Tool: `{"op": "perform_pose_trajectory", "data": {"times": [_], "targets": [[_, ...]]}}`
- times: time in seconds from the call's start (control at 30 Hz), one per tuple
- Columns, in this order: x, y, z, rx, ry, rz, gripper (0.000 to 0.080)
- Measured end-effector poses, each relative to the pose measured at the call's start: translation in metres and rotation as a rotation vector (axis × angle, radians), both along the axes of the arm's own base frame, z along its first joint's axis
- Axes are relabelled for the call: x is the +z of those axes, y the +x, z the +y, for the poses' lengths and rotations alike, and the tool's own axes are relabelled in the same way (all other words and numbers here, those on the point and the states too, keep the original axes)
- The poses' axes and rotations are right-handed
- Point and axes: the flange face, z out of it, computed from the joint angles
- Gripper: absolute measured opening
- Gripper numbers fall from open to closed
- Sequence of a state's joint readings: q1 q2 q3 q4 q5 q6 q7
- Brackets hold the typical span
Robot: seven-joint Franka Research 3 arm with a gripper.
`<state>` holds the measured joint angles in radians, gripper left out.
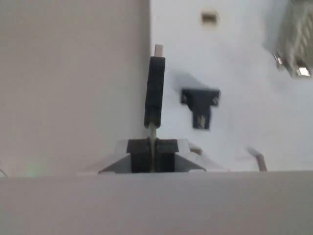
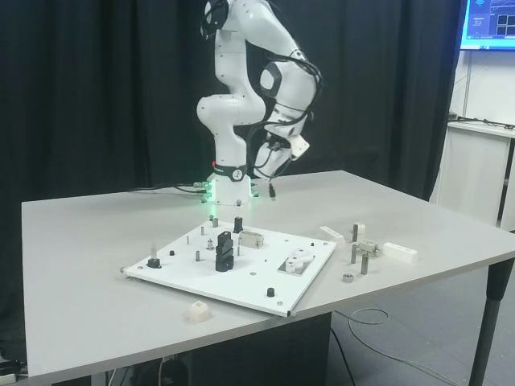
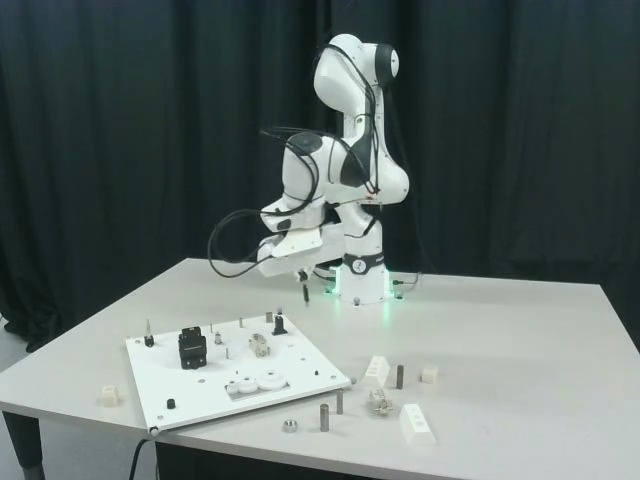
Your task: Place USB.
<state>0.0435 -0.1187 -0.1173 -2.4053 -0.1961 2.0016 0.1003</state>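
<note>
Gripper (image 1: 152, 154) fingers pinching the black USB stick (image 1: 155, 90) by its tail, high above the white board (image 2: 241, 269) (no legible writing anywhere), black mount (image 1: 200, 105) below.

No text, label, brand or number can be read anywhere. The screen (image 2: 488, 24) at the edge of the first room view shows lines of writing, but they are too small to make out.

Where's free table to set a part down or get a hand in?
Free: grey table behind the loose parts, right of the base; also the strip between base and white board. Crowded: the board's fixtures and those parts beside it.
</note>
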Motion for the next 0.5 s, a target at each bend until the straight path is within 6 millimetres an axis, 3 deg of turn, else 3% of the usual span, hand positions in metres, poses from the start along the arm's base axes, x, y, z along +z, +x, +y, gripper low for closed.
{"op": "perform_pose_trajectory", "data": {"times": [0.5], "targets": [[0.007,0.009,0.091,0.041,0.061,-0.064,0.0022]]}}
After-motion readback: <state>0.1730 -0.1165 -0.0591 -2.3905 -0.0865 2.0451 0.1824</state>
